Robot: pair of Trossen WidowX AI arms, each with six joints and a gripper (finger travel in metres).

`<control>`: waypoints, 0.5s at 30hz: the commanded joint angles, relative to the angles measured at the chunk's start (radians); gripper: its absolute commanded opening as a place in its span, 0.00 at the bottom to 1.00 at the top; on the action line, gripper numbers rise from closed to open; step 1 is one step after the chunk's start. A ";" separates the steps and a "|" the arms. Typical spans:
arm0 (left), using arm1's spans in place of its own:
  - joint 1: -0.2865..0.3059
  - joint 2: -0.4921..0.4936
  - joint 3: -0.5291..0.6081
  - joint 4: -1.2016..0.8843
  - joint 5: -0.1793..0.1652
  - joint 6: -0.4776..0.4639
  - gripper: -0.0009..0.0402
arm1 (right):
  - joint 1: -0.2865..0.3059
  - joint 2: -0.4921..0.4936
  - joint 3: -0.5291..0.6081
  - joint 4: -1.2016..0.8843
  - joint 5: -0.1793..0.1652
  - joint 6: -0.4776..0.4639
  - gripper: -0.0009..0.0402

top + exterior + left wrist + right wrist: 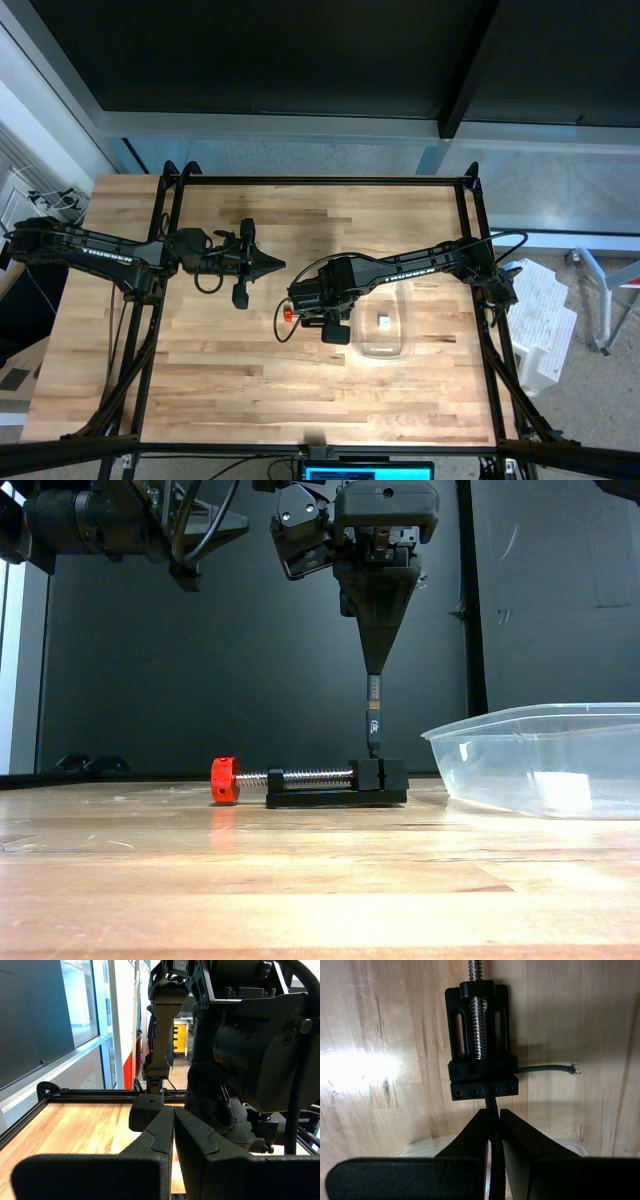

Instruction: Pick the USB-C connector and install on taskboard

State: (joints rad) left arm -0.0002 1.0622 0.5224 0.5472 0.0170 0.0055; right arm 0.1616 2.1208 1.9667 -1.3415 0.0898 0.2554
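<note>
Nearest lies the bare wooden table (300, 900). My left gripper (173, 1110) hangs raised, well to the left of the work, its fingers pressed together. Flat on the table lies the taskboard (335, 785), with its orange-red knob (225, 780) at the left end. My right gripper (374, 670) points straight down over the board's right end. It pinches the USB-C connector (374, 720) upright, lower tip meeting the block. To the right stands a clear tray (540, 760), near but apart.

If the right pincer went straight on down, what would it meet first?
The right pincer, shut on the connector, would likely press it into the taskboard directly below. The left pincer hangs shut, off left.
</note>
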 commanded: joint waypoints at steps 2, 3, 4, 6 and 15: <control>0.000 0.000 0.000 0.000 0.000 0.000 0.02 | 0.000 0.000 -0.001 -0.001 0.001 -0.002 0.02; 0.000 0.000 0.000 0.000 0.000 0.000 0.02 | 0.000 0.000 -0.001 -0.001 0.001 -0.003 0.02; 0.000 0.000 0.000 0.000 0.000 0.000 0.02 | 0.000 0.000 -0.001 -0.001 0.001 -0.003 0.02; 0.000 0.000 0.000 0.000 0.000 0.000 0.02 | 0.000 0.000 -0.001 0.000 0.001 -0.003 0.02; 0.000 0.000 0.000 0.000 0.000 0.000 0.02 | 0.000 0.000 -0.011 0.016 -0.001 -0.010 0.02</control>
State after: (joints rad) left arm -0.0002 1.0622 0.5224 0.5472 0.0170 0.0051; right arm 0.1612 2.1208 1.9564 -1.3289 0.0906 0.2478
